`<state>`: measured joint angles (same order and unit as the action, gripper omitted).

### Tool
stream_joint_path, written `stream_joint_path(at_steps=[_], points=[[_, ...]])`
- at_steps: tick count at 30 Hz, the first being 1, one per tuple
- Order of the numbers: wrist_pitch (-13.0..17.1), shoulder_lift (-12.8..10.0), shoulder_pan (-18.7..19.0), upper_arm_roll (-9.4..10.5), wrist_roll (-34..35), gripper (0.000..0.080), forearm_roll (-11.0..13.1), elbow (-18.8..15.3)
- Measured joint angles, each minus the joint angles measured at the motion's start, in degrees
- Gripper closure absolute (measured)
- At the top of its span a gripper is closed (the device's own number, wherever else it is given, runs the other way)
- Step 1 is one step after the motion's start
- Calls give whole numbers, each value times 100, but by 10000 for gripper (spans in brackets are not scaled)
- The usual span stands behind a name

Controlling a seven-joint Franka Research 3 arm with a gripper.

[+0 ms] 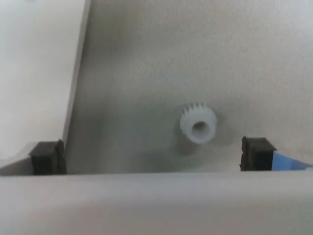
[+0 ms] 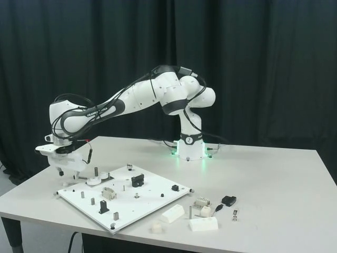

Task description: Remove medium gear.

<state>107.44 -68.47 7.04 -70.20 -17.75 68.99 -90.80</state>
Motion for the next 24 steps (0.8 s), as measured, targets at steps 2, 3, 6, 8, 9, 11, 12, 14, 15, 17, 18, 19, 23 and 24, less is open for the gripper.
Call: stream_joint_path(at_steps=[2,3,6,8,9,11,12,14,15,17,18,19,23,24], points=[[-7,40,-4,0,61,8,-60,4],[-10,59,-5,0,82,8,-88,5],[-17,108,-9,-1,110,3,-159,6],[-19,133,-11,0,130,3,-197,7],[-20,144,-13,-1,142,3,-211,7],[-20,163,-17,-1,172,3,-227,8],[-20,169,-20,-1,185,3,-229,9],[-20,182,-25,-1,195,3,-232,9],[-20,188,-28,-1,195,3,-234,10],[-20,198,-34,-1,195,3,-238,11],[-20,203,-36,-1,195,3,-241,12],[-20,207,-39,-1,195,3,-245,14],[-20,216,-47,-1,195,3,-254,21],[-20,217,-47,-1,195,3,-254,22]])
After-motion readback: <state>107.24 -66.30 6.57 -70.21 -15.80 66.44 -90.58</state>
